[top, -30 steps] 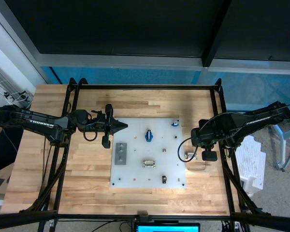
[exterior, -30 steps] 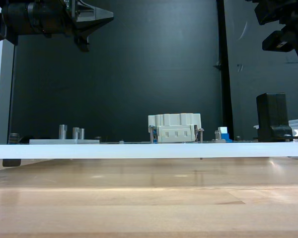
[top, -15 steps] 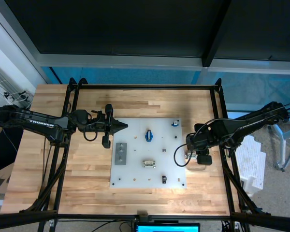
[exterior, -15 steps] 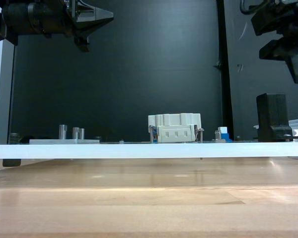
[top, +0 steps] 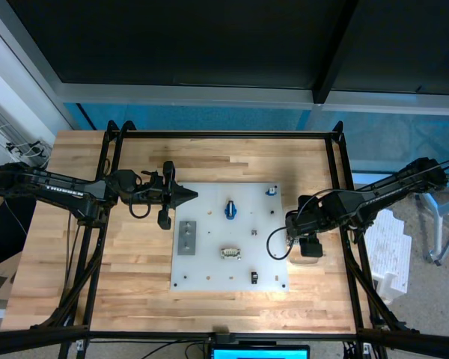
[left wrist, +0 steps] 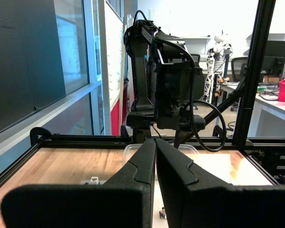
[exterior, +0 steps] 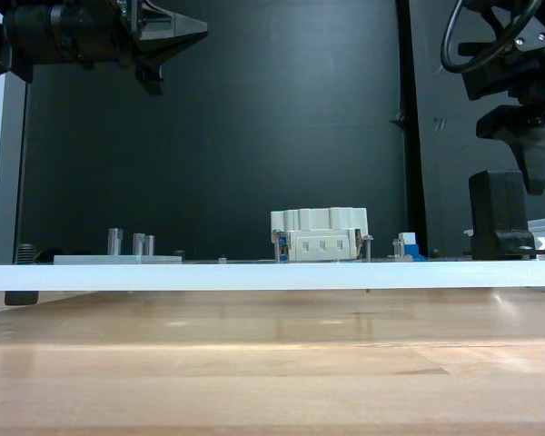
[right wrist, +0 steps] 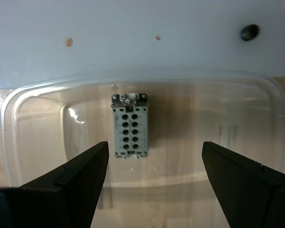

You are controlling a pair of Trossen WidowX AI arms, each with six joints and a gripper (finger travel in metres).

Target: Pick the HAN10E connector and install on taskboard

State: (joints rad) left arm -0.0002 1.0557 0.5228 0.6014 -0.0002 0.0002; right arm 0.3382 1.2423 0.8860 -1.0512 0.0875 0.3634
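— Since a second ago the right gripper (top: 292, 235) has swung left toward the taskboard (top: 209, 271) and dropped lower; the left gripper (top: 191, 196) has not shifted.

— Where does the right one hang now?

— Just off the board's right edge, over the clear tray (right wrist: 9, 109); in the low view it (exterior: 533, 173) points down, above and behind the black piece (exterior: 500, 215) at the board's near right.

— And its fingers?

— Spread wide; in the right wrist view the two fingers (right wrist: 80, 180) stand well apart, and the HAN10E connector (right wrist: 129, 132) lies flat on the tray floor between them but nearer the one; nothing touches it.

— So the connector is not on the board?

— No; it rests in the tray, one short end toward the white plate (right wrist: 133, 28).

— What sits on the board?

— A grey metal block (top: 186, 237) at the left, a blue part (top: 230, 210) toward the far side, a pale housing (top: 230, 254) near the middle.

— The left gripper?

— High over the board's far left corner (exterior: 200, 32); its fingers (left wrist: 142, 161) are pressed together, holding nothing.
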